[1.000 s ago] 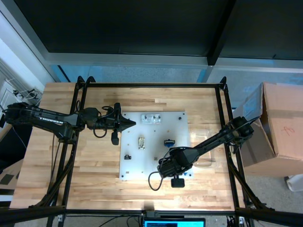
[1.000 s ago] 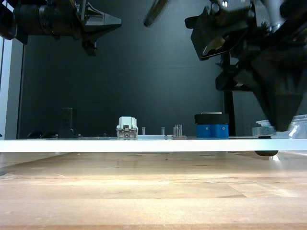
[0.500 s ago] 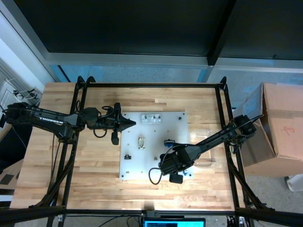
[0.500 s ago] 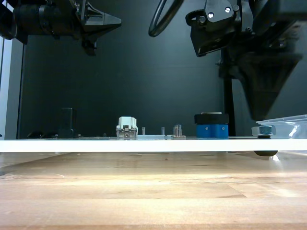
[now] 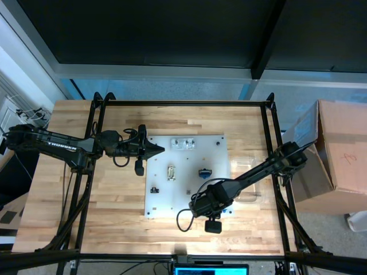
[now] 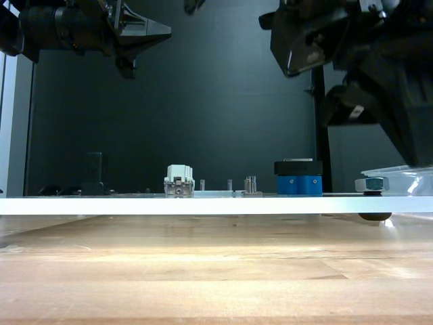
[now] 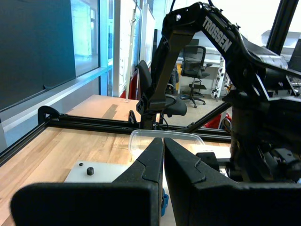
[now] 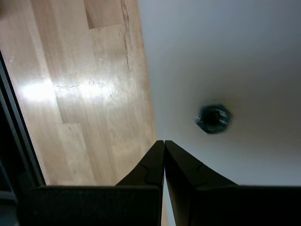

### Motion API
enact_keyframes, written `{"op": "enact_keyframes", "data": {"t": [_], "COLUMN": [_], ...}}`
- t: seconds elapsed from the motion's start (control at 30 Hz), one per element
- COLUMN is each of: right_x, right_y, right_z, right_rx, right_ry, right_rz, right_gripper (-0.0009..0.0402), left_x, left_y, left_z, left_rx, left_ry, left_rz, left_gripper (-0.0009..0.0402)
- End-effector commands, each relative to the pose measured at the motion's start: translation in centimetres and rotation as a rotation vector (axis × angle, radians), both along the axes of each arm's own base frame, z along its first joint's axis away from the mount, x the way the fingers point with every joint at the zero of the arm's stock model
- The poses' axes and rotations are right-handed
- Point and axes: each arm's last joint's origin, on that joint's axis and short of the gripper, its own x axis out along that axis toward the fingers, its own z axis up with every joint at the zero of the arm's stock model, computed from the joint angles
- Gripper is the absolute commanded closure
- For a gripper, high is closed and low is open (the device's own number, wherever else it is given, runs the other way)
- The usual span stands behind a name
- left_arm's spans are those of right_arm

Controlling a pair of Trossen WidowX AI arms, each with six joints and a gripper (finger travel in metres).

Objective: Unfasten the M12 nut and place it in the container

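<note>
Nut [image 6: 372,183] sits on its stud [image 8: 214,117] at the board's [image 5: 178,195] near right edge, not in the container [image 7: 188,136]. Right hand [image 8: 164,141] hovers just beside it, pinched shut and empty. Left hand [image 7: 163,139] is shut too, over the board's far left. I'd open up, centre over the nut, then grab the flats squarely.

Two matte-black, many-jointed robot arms: the left arm [image 5: 57,146] and the right arm [image 5: 255,173] are built of slim tubular links with bulkier rounded joint housings. White block lettering [image 7: 217,29] spells TROSSEN along the right arm's link. A looped black cable [image 5: 182,220] trails from the right wrist. The left pincer [image 5: 161,149] and right pincer [image 8: 164,142] end in smooth black wedge-shaped fingers tapering to points.
</note>
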Motion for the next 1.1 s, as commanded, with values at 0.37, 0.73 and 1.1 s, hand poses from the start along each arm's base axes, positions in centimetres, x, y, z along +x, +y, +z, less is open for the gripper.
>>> {"op": "enact_keyframes", "data": {"t": [0.37,0.73,1.1], "right_x": [0.0,-1.0,-0.6], "right_y": [-0.7,-1.8,-0.6], "right_z": [-0.3,1.5,2.2], "right_rx": [-0.151,-0.373,-0.062], "right_ry": [-0.025,-0.023,0.009], "right_rz": [-0.027,-0.119,-0.097], "right_gripper": [0.0394,0.0393,0.0393], "left_x": [0.0,0.0,0.0], "left_y": [0.0,0.0,0.0], "left_z": [0.0,0.0,0.0], "left_rx": [0.000,0.000,0.000], "left_ry": [0.000,-0.001,0.001], "left_rz": [0.000,0.000,0.000], "left_gripper": [0.0393,0.0393,0.0393]}}
